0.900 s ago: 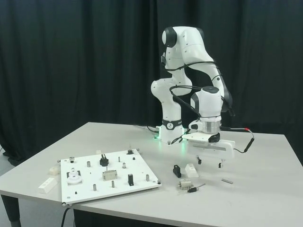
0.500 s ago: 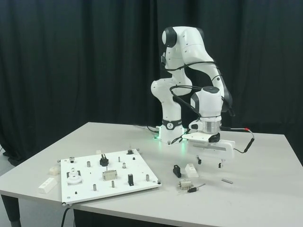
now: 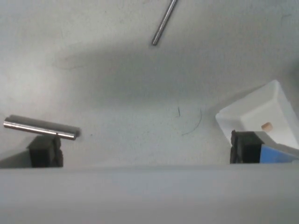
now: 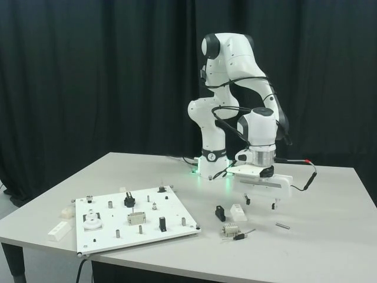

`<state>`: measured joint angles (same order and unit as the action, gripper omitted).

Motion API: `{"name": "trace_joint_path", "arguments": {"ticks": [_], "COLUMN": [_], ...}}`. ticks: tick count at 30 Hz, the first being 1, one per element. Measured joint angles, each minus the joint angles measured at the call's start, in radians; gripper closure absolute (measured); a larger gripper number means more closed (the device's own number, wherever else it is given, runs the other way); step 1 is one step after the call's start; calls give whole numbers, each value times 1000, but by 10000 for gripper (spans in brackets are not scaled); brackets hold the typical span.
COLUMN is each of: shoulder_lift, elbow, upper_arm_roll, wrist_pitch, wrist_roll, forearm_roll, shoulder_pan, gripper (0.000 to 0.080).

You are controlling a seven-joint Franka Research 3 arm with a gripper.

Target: Remove square peg 4.

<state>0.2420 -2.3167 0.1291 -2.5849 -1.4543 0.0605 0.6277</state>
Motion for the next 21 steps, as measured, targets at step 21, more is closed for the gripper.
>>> {"name": "trace_joint_path", "arguments": {"ticks": [21], "shoulder_lift": [0], "elbow": [19], "upper_arm_roll": [10], "wrist_pitch": [4], "wrist_roll": [-17], "forearm_roll": [-52], "shoulder_pan": [-15], "gripper": [3]}}
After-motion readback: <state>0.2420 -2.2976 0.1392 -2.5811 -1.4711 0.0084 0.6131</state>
